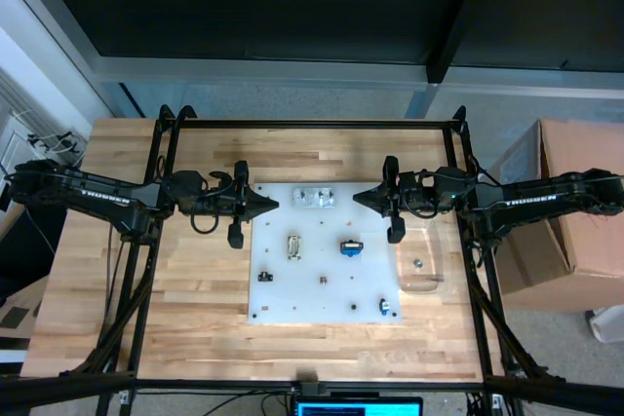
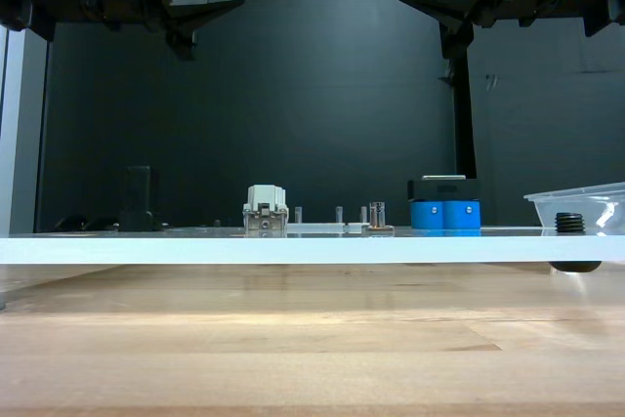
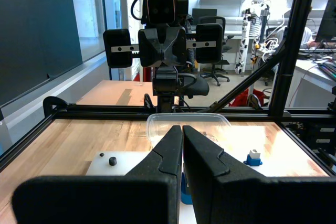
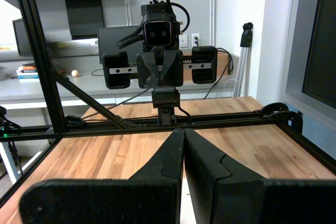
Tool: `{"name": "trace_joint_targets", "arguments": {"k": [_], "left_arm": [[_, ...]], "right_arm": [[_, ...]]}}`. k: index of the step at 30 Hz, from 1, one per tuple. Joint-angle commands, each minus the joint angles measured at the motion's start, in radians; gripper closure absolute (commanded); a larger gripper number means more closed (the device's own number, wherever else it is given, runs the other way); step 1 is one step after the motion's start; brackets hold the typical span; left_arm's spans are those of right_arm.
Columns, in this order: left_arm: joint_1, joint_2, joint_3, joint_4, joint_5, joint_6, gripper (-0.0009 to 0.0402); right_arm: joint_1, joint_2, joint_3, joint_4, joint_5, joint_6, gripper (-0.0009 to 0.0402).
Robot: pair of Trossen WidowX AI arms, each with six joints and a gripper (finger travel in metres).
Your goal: Pick the M12 nut and place it on its threads and fasten
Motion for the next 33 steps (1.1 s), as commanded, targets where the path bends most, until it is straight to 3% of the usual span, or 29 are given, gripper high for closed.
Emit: {"name": "trace_joint_targets", "arguments": {"k": [1, 16, 20, 22, 26, 30, 33], "left_arm": [[0.0, 0.0, 0.0, 0.0, 0.0, 0.0, 0.0393], [0.0, 0.0, 0.0, 0.0, 0.0, 0.0, 0.0393], [0.0, 0.0, 0.0, 0.0, 0.0, 0.0, 0.0393], [0.0, 0.0, 0.0, 0.0, 0.0, 0.0, 0.0393], [0.0, 0.0, 0.0, 0.0, 0.0, 0.0, 0.0393], [0.0, 0.0, 0.0, 0.0, 0.0, 0.0, 0.0393], [0.0, 0.0, 0.0, 0.0, 0.0, 0.0, 0.0393]], "right_arm": [[0.0, 0.0, 0.001, 0.0, 0.005, -0.002, 0.0393], [0.0, 0.0, 0.002, 0.001, 0.004, 0.002, 0.0393], [0.002, -0.003, 0.013, -0.001, -0.057, -0.002, 0.0393], [0.003, -0.003, 0.025, -0.02, -0.058, -0.008, 0.0393], [0.006, -0.003, 0.09, -0.236, -0.081, -0.087, 0.0393], [0.029, 0.003, 0.195, -0.603, -0.125, -0.205, 0.0393], [0.065, 0.024, 0.276, -0.883, -0.124, -0.303, 0.0393]]}}
